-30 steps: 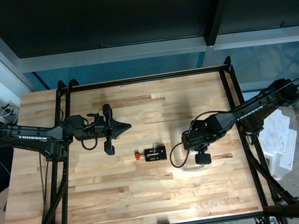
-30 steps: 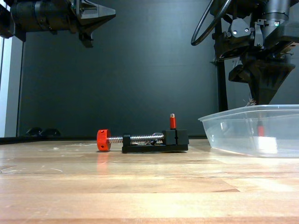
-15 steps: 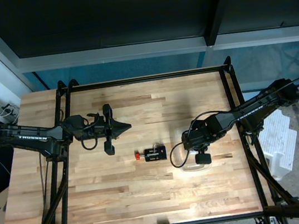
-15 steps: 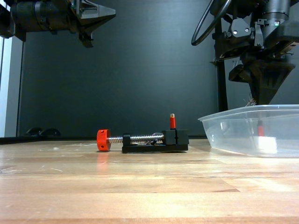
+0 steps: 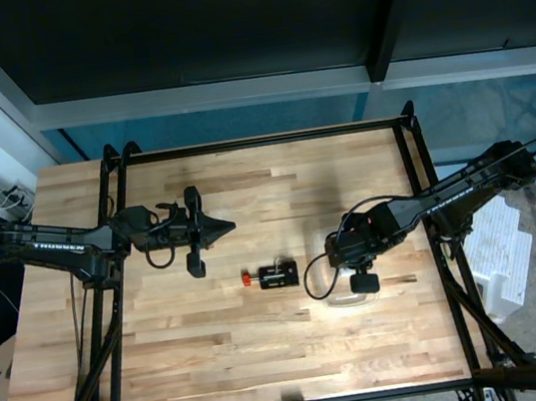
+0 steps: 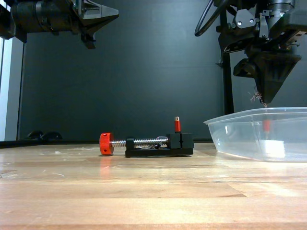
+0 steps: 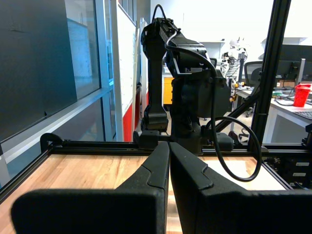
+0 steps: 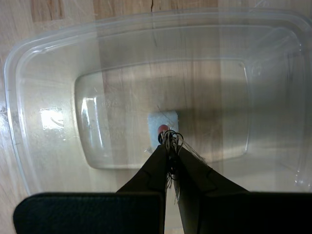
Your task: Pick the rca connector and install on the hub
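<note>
Rca connector (image 8: pixel 163 129) hangs red end down, pinched in the clenched right end effector (image 8: pixel 169 148) over the clear tray (image 8: pixel 19 122), probably so it can enter the hub (image 5: pixel 279 276) from above. Left end effector (image 7: pixel 169 146) is clenched empty, parked high aside.

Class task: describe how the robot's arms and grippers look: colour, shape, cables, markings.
The left arm and right arm are slim, jointed, black, with white lettering on one link. The left gripper, above the left half of the table, and the right gripper, over the clear tray, each have black wedge-shaped jaws tapering to points. Black cable loops at each wrist.
</note>
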Robot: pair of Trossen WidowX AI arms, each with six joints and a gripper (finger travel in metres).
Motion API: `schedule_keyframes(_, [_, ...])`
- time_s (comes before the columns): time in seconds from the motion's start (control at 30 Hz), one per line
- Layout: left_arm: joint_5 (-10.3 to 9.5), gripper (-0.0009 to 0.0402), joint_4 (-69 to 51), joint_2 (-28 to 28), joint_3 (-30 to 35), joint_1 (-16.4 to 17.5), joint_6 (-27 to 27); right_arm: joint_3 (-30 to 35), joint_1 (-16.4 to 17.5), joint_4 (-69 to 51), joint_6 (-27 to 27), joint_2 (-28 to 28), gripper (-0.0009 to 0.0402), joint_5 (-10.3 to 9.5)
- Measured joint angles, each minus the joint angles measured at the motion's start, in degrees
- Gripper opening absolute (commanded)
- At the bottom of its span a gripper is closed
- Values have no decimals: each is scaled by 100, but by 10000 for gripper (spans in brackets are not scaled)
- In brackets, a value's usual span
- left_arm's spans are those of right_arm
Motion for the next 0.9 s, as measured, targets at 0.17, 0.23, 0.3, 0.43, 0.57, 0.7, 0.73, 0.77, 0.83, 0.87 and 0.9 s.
schedule_keyframes(0.17, [2,0,0,0,0,0,0,7,0,2,0,-44,0,-2])
schedule_keyframes(0.23, [0,0,0,0,2,0,0,24,0,-48,2,-61,0,-2])
schedule_keyframes(0.3, [2,0,0,0,0,0,0,74,0,-153,2,-66,0,-2])
schedule_keyframes(0.43, [0,0,-2,0,2,0,0,111,0,-195,2,-66,0,-2])
schedule_keyframes(0.57, [2,0,0,0,2,0,0,111,0,-192,2,-66,0,-2])
schedule_keyframes(0.7, [2,0,-2,0,2,0,0,111,0,-192,2,-66,0,-2])
schedule_keyframes(0.73, [2,0,0,0,0,0,0,111,0,-192,2,-66,0,-2])
schedule_keyframes(0.77, [0,0,-2,0,2,0,2,111,0,-192,2,-66,0,-2])
schedule_keyframes(0.83, [2,0,0,0,2,0,0,109,0,-190,2,-66,0,-2])
schedule_keyframes(0.87, [2,0,0,0,2,0,2,109,0,-190,2,-66,0,-2])
schedule_keyframes(0.9, [0,0,0,0,0,0,0,109,0,-190,0,-66,0,-2])
